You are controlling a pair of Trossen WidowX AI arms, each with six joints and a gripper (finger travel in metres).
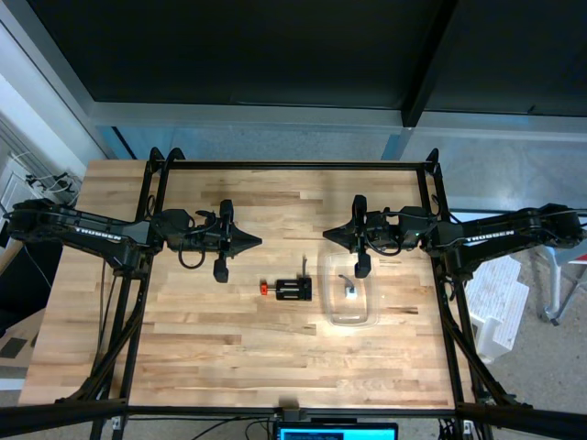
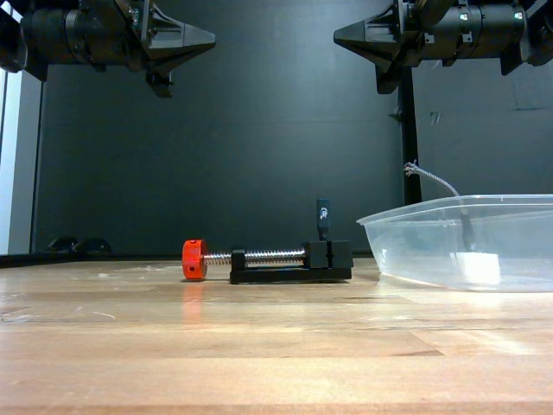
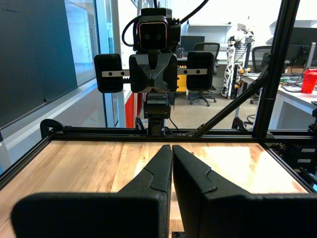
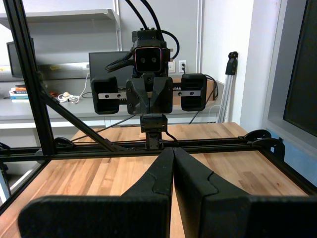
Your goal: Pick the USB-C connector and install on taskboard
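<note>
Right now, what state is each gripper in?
Left gripper: closed, empty, held high left of the black rectangular taskboard.
Right gripper: closed, empty, held high near the clear plastic tray.

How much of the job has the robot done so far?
Nothing looks done yet. The USB-C connector lies in the clear tray, apart from the taskboard on the table. Nothing is in hand: the left tool and the right tool hang shut, high above the table, tips facing each other. Left: pick up the connector and install it.
</note>
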